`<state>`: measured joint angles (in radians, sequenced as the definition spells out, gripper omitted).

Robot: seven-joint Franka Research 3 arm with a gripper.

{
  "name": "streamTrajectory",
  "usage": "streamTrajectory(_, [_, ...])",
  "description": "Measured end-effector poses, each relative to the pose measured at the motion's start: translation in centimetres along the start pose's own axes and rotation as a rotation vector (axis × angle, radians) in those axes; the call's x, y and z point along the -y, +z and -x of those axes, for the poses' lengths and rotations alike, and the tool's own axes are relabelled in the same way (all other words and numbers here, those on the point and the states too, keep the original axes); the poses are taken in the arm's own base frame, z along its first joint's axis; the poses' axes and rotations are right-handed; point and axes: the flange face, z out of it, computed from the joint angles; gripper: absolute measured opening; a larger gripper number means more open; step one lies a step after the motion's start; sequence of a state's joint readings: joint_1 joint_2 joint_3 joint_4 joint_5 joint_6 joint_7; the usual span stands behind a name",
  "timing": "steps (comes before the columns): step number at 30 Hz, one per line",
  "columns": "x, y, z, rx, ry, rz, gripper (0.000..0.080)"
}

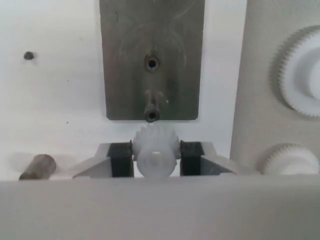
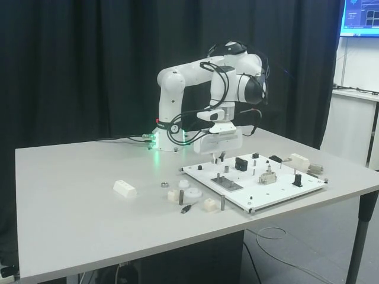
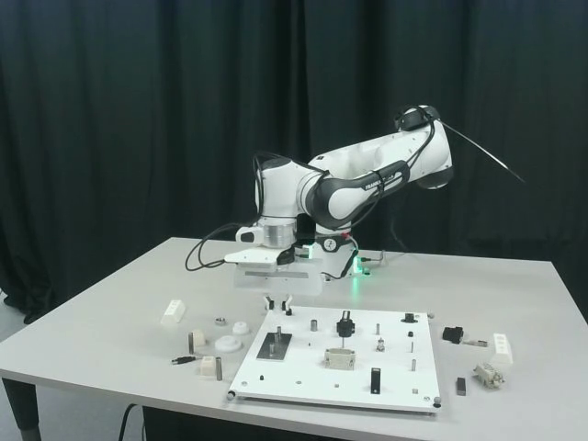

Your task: Place small gear.

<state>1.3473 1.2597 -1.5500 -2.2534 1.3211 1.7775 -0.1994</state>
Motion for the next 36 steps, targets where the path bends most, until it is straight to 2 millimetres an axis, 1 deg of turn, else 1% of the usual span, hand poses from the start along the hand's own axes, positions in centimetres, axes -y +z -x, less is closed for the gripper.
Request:
streamTrajectory(5, [-0.5,-0.1,-0.2,-0.009,0.005,0.018,0.0196])
streamTrajectory(11, [-2.3,-0.2,-0.9,-0.041,0.023,0.058,0.0196])
streamTrajectory(15, [-3.9,-0.3,-1.4,-0.060,0.022,0.078,0.0196])
streamTrajectory(23, [-7.8,-0.4,-3.0,-0.090,0.005,0.101,0.0196])
streamTrajectory(30, [-10.8,-0.1,-4.9,-0.118,-0.013,0.084,0.0196])
streamTrajectory(36, [-12.9,0.4,-6.6,-0.137,-0.024,0.064,0.0196])
